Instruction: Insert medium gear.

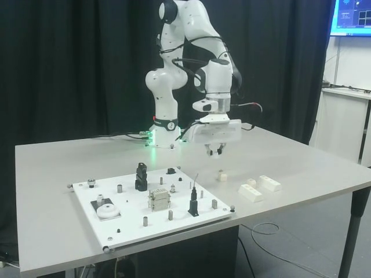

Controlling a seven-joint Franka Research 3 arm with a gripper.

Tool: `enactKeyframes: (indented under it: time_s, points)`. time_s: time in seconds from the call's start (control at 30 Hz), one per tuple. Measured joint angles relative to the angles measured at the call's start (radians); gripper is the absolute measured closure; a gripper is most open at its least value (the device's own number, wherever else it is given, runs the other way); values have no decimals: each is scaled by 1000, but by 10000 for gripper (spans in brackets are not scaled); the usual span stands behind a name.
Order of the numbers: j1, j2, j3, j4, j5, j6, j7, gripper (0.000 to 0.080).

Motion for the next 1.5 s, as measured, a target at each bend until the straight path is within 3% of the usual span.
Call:
enactKeyframes:
  time_s: [0.4, 0.7, 1.1, 1.5]
  points:
    - [-16, 0, -60, 100, -56, -89, 0, 522]
    - [-74, 5, -69, 169, -78, -159, -16, 522]
    - [-178, 29, -69, 252, -116, -184, -145, 522]
    - [-280, 100, -69, 340, -114, -182, -280, 522]
